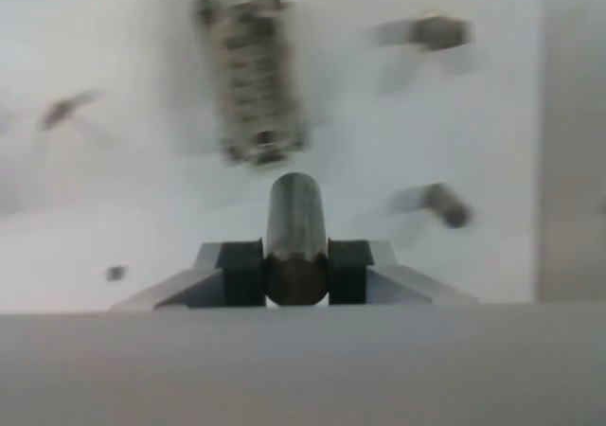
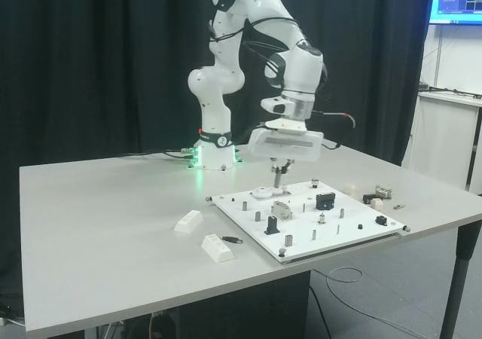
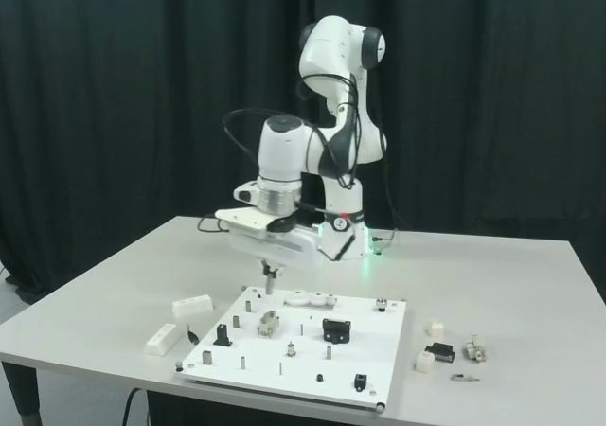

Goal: Place round peg 4.

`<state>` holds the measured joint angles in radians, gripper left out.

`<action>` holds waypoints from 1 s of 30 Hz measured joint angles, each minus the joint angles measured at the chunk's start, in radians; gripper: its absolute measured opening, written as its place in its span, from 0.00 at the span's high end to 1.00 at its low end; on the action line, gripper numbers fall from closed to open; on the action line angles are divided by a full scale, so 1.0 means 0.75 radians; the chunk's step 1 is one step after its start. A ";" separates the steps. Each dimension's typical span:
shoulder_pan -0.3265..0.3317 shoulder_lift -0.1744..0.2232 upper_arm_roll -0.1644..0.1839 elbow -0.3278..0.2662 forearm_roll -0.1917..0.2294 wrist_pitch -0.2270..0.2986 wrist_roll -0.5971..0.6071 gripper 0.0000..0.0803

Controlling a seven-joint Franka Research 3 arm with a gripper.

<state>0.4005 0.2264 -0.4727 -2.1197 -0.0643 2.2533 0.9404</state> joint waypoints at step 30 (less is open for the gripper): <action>-0.321 0.119 0.008 0.008 0.021 0.196 -0.414 0.83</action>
